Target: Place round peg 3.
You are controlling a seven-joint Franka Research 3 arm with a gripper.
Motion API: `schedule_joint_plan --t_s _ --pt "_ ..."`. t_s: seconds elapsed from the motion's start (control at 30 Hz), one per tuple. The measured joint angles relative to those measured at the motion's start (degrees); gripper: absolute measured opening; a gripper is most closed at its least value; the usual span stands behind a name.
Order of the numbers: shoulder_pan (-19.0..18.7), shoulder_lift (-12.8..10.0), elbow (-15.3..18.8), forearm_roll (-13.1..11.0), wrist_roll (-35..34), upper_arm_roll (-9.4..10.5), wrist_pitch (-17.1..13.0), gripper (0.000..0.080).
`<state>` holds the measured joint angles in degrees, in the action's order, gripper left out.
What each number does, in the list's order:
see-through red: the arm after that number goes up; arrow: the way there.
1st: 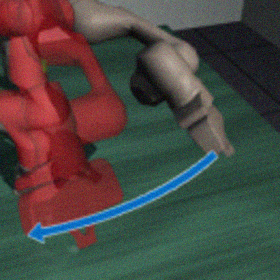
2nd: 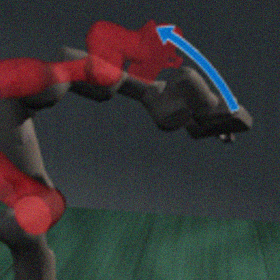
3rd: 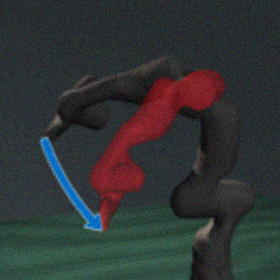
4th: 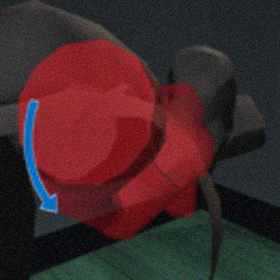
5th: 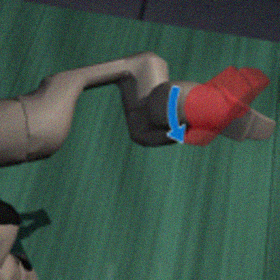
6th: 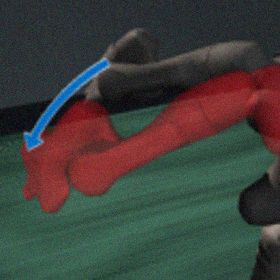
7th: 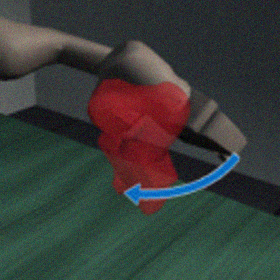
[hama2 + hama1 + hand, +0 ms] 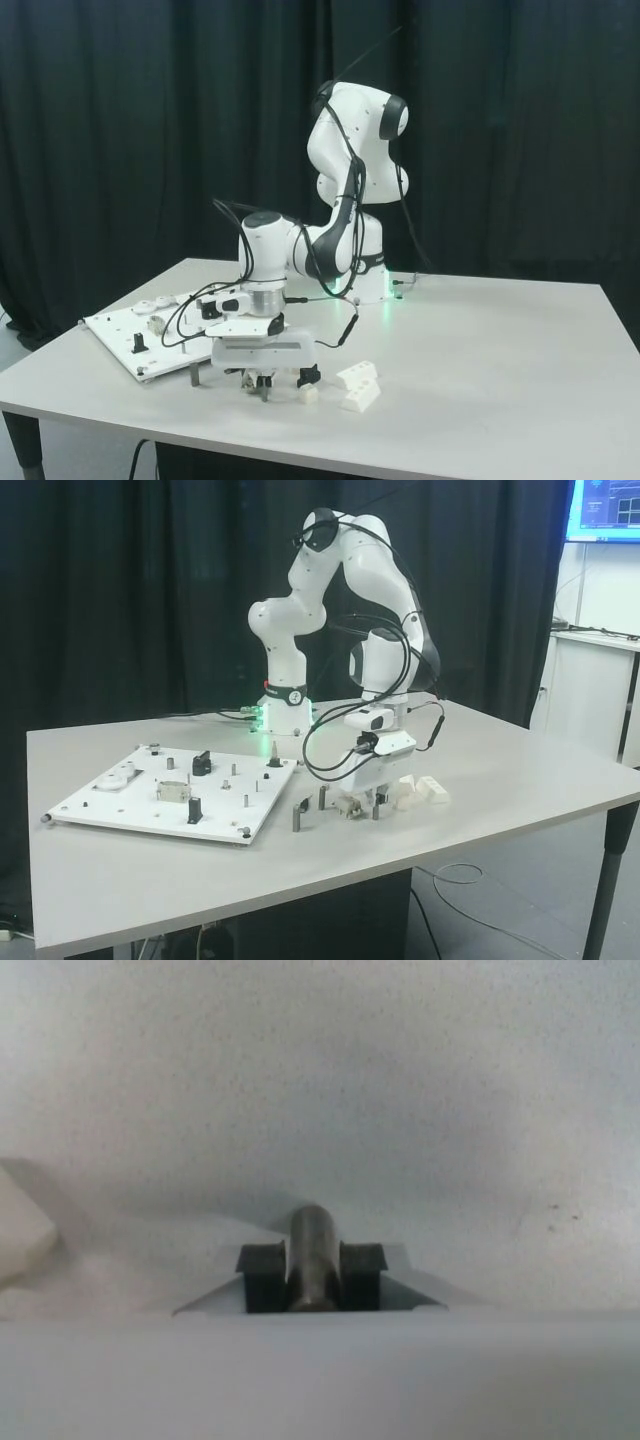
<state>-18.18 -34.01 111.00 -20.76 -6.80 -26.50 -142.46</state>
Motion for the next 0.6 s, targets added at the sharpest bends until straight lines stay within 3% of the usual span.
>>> schedule_joint_plan --t_s 0.13,0.17,0.37,0.4,0.53,0.57,0.6 --pt "0.0 0.0 0.0 0.1 0.0 0.0 0.0 0.011" --pt "0.0 0.0 0.0 0.1 0.0 0.0 0.0 0.0318" --pt "0.1 0.2 0.0 0.6 0.0 -0.02 0.0 0.0318" --pt "0.1 0.3 0.0 0.9 0.0 -0.02 0.0 0.0642" --pt "0.1 0.8 0.0 1.4 0.0 -0.03 0.2 0.0642" --pt "0.1 1.0 0.0 1.4 0.0 -0.05 0.2 0.0771" --pt "0.1 1.1 0.0 1.4 0.0 -0.07 0.3 0.0771"
